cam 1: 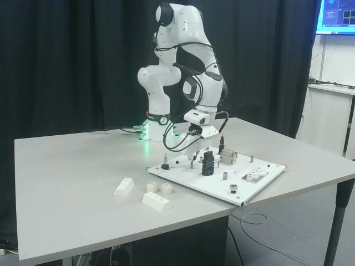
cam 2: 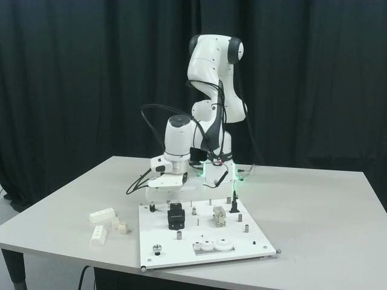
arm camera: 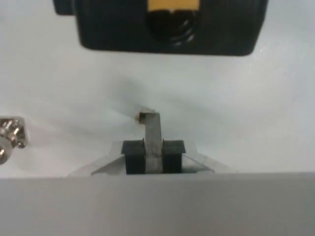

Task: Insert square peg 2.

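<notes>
In the wrist view my gripper (arm camera: 153, 158) is shut on a slim grey square peg (arm camera: 152, 132). The peg sticks out past the black pads (arm camera: 132, 156) toward the white board (arm camera: 236, 113). Whether its tip touches the board I cannot tell. Beyond the peg stands a black block (arm camera: 167, 24) with a round opening. From the first room view, the gripper (cam 1: 194, 148) hangs low over the board's (cam 1: 260, 180) back left part, just behind the black block (cam 1: 207, 164). The second room view shows the gripper (cam 2: 164, 194) at the board's (cam 2: 242, 244) far left corner.
A metal connector (arm camera: 11, 137) sits on the board beside the gripper. Small posts and white gears (cam 1: 255, 176) stand on the board. Three white blocks (cam 1: 124, 186) (cam 1: 157, 200) (cam 1: 158, 187) lie on the grey table (cam 1: 66, 166) left of the board.
</notes>
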Robot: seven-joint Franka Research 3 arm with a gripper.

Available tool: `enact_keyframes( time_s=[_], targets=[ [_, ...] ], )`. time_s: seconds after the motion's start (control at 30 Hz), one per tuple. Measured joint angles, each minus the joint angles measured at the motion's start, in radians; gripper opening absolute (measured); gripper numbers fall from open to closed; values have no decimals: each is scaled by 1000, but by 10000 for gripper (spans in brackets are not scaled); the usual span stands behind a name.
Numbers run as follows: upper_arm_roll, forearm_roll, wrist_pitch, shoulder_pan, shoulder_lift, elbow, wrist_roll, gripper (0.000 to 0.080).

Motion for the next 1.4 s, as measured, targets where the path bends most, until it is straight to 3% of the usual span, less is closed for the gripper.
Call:
enact_keyframes(
  time_s=[1.4],
  targets=[
    [3,23,-7,-1,0,2,-1,70]
  ],
)
